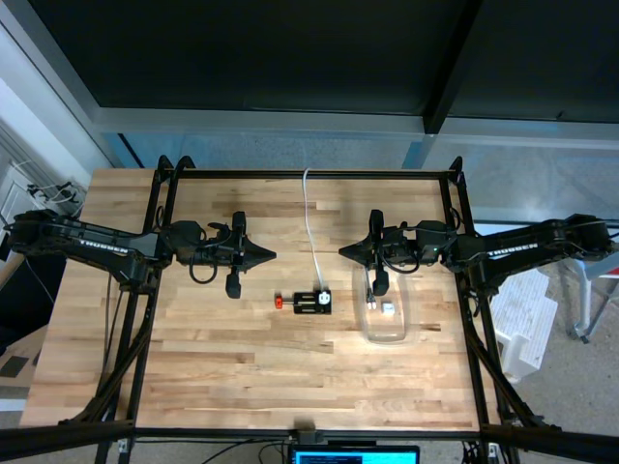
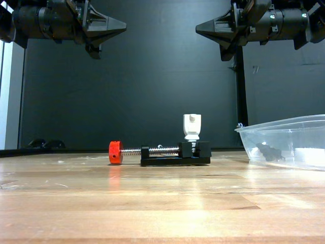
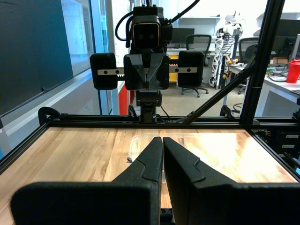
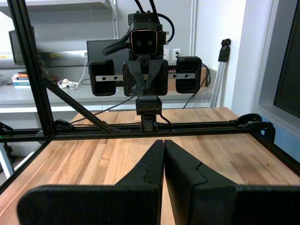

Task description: Remove the power plug from the receptacle and place in the container

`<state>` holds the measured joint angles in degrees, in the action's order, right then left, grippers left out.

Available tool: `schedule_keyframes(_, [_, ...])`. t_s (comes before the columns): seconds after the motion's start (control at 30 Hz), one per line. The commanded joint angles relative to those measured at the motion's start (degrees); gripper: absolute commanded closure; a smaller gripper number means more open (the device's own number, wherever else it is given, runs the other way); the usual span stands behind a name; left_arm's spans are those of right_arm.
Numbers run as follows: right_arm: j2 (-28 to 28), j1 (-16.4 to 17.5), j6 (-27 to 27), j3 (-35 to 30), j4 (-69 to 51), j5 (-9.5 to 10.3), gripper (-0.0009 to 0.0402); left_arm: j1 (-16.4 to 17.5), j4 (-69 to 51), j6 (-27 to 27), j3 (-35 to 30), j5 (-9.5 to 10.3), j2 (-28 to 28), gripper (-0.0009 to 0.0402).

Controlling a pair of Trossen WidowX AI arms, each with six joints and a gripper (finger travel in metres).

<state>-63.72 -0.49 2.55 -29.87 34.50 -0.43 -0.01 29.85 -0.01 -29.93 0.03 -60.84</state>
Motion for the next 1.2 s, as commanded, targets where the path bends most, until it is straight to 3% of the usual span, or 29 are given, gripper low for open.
schedule_keyframes(0.03, [-0.02, 0.02, 0.0, -0.02, -0.02, -0.02, 0.0393, 0.02, 0.02, 0.0, -0.02, 0.02, -0.02, 0.0393])
schedule_keyframes(1.2, [-0.02, 0.0, 0.0, -0.02, -1.38, 0.0, 0.0393, 0.02, 0.02, 0.0, -0.02, 0.0, -0.02, 0.0393])
